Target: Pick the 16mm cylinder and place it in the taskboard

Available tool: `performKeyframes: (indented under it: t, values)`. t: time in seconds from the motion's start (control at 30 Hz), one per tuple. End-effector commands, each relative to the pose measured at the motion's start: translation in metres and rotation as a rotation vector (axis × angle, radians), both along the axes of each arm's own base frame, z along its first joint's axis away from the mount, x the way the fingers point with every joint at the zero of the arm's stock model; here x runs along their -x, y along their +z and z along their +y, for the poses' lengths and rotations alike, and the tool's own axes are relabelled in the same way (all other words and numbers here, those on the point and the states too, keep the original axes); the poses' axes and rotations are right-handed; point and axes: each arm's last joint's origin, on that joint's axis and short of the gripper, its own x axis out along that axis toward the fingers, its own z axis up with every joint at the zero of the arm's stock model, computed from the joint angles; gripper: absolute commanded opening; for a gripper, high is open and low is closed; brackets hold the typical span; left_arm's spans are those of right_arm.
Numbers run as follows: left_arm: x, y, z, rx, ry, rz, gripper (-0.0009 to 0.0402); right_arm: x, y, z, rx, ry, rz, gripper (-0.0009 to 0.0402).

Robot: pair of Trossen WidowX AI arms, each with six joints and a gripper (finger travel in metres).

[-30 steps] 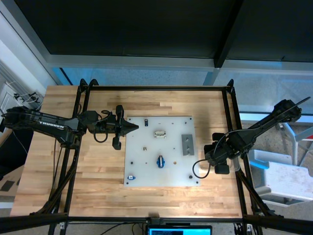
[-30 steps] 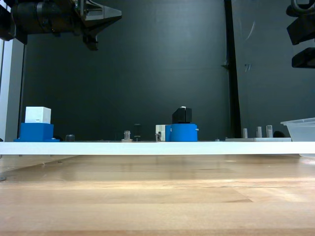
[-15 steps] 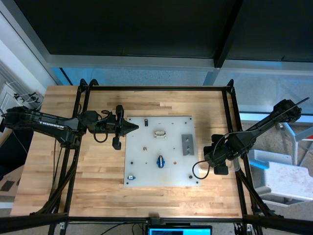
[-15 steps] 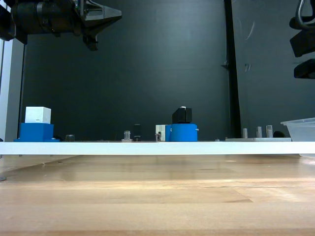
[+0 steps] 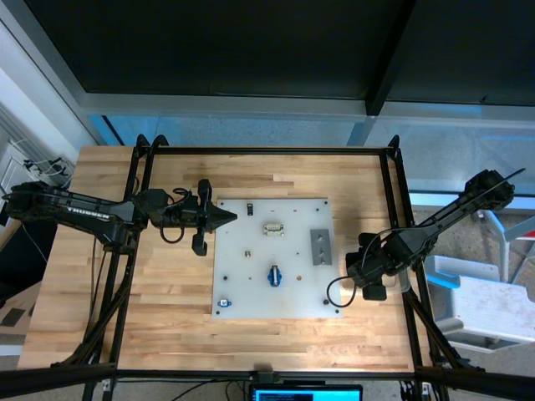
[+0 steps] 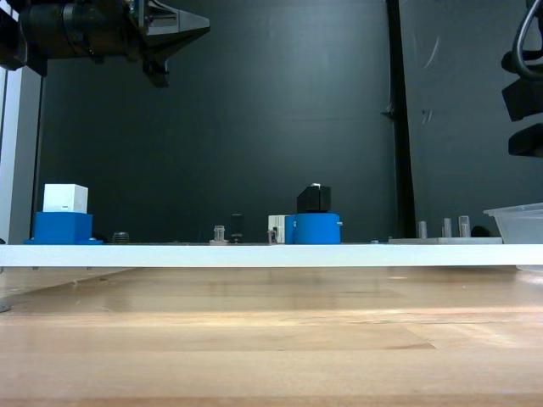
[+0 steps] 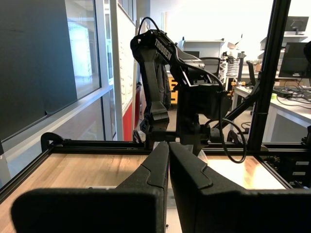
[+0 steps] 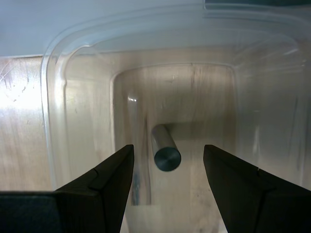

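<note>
The 16mm cylinder [image 8: 164, 148], a dull grey metal peg, lies on its side in a clear plastic tray [image 8: 77, 97]. My right gripper [image 8: 167, 151] hangs open just above it, one finger on each side and neither touching. From above, the right gripper [image 5: 358, 278] sits off the right edge of the taskboard [image 5: 251, 284], and the cylinder is hidden under it. My left gripper [image 5: 227, 215] is shut on nothing, held high beside the taskboard's left edge. Its fingers [image 7: 163, 160] are pressed together.
The taskboard carries a grey block [image 5: 321, 246], a blue upright part [image 5: 273, 275], a pale connector [image 5: 272, 227] and a small blue-and-white piece [image 5: 224, 303]. The tray [image 6: 517, 222] stands at the board's right end. A black frame [image 5: 393, 209] rings the table.
My right gripper has come down and slightly left over the tray. The left arm has stayed still.
</note>
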Motion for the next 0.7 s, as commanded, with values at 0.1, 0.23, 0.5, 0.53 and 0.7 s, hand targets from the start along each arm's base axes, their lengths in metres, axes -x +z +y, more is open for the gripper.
performKeyframes:
  t: [0.1,0.23,0.5,0.53,0.7]
  values:
    - [0.0,0.0,0.0,0.0,0.0,0.0,0.0,0.001,-0.006,0.0,-0.003,-0.001,-0.004,0.0199]
    - [0.0,0.0,0.0,0.0,0.0,0.0,0.0,0.002,-0.01,-0.001,-0.002,-0.001,-0.002,0.0199]
    - [0.0,0.0,0.0,0.0,0.0,0.0,0.0,0.003,-0.018,-0.002,-0.012,-0.005,-0.015,0.0199]
    - [0.0,0.0,0.0,0.0,0.0,0.0,0.0,0.003,-0.018,-0.002,-0.012,-0.005,-0.015,0.0197]
    - [0.0,0.0,0.0,0.0,0.0,0.0,0.0,0.003,-0.019,-0.002,-0.011,-0.003,-0.011,0.0174]
